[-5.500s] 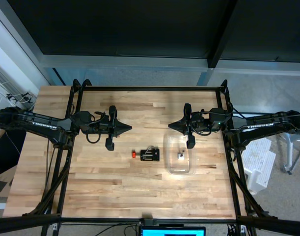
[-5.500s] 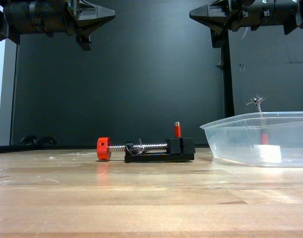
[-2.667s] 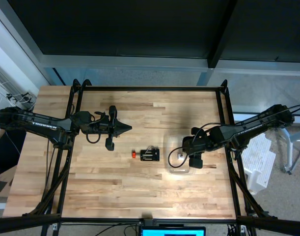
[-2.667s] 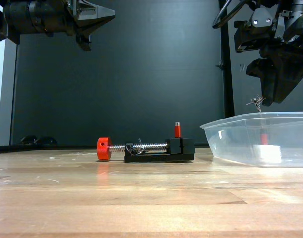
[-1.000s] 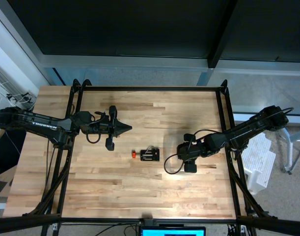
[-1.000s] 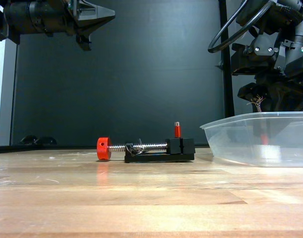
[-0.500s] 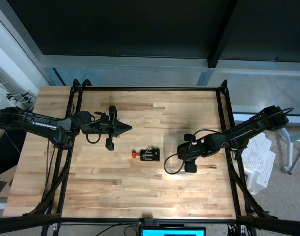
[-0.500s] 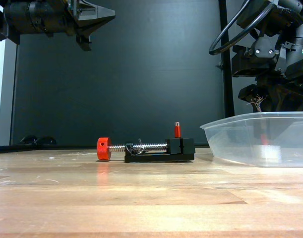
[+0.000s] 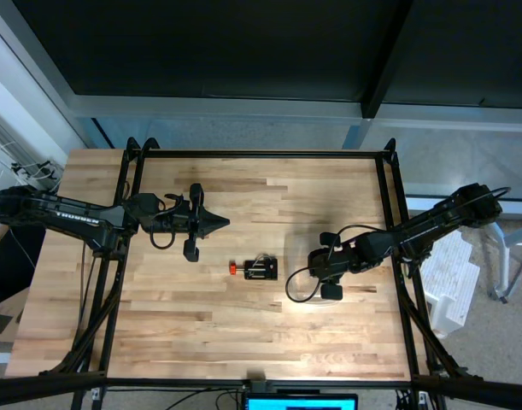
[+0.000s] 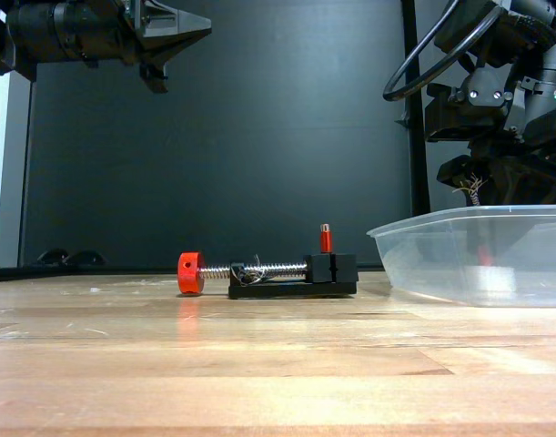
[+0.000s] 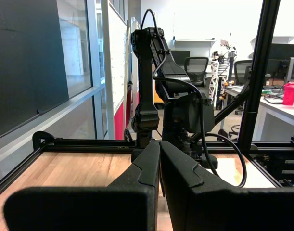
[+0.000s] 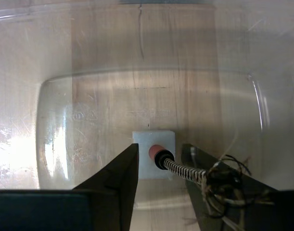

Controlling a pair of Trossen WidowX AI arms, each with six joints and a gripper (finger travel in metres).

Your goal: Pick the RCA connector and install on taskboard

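straddling the rca connector [image 12: 161, 158] in the clear tray [image 10: 432, 259], your right gripper [image 12: 159, 149] has its fingers apart. your left gripper [image 9: 219, 222] hangs closed, upper left of the taskboard [image 9: 261, 270].

Looks like a robotics lab set up inside an open-plan office: a butcher-block table [image 9: 243, 342] boxed in by a black metal frame [image 9: 261, 155], with the left gripper [image 9: 222, 222] held high over the table's left half and the right gripper [image 12: 159, 148] lowered into a clear plastic tray [image 12: 55, 120]. Shows, beyond the frame, office chairs [image 11: 197, 65], desks [image 11: 276, 108] and glass partitions [image 11: 74, 53].
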